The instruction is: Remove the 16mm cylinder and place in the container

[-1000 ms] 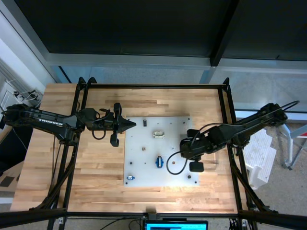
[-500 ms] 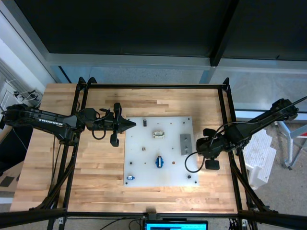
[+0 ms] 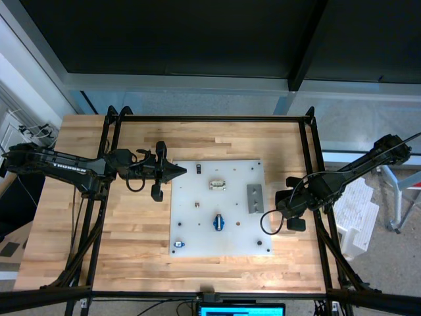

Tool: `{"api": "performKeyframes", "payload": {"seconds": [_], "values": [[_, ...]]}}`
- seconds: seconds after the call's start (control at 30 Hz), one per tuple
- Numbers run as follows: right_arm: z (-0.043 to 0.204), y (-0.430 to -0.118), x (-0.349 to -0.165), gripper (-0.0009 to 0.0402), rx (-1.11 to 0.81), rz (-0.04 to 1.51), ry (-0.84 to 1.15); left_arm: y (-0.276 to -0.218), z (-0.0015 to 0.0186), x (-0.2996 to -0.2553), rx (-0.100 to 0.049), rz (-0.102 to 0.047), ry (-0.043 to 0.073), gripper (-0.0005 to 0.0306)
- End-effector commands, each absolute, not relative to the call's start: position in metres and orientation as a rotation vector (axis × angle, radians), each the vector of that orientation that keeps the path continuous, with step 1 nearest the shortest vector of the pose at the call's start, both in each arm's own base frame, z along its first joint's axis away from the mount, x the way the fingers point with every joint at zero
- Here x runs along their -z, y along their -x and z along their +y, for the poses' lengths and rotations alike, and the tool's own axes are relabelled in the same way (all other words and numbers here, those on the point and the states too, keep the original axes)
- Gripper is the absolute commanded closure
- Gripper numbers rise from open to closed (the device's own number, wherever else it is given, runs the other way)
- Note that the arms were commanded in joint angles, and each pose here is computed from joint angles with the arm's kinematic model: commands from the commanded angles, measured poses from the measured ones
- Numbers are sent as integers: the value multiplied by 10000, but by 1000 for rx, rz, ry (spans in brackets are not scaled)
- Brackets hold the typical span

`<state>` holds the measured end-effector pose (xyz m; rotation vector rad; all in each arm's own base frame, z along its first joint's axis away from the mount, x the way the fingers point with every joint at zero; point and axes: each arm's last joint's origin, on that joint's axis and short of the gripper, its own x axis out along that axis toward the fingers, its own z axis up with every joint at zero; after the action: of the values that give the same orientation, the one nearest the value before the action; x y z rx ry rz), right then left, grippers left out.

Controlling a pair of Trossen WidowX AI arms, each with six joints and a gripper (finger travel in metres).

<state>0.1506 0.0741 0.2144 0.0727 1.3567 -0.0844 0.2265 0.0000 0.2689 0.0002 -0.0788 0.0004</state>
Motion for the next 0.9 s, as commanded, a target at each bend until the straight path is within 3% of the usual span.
{"api": "performKeyframes", "payload": {"seconds": [0.03,0.47,0.7,0.9], "values": [[740,-1506,-2142,292,85,1358,-71,-2265,1,-2690,-1,-79,0,300],[740,-1535,-2194,210,65,1337,-55,-2265,1,-2690,-1,-79,0,300],[622,-1667,-2426,214,84,1191,-21,-2265,0,-2690,0,-78,-1,300],[497,-1795,-2557,248,71,1086,-7,-2265,1,-2690,-1,-79,-1,300]]}}
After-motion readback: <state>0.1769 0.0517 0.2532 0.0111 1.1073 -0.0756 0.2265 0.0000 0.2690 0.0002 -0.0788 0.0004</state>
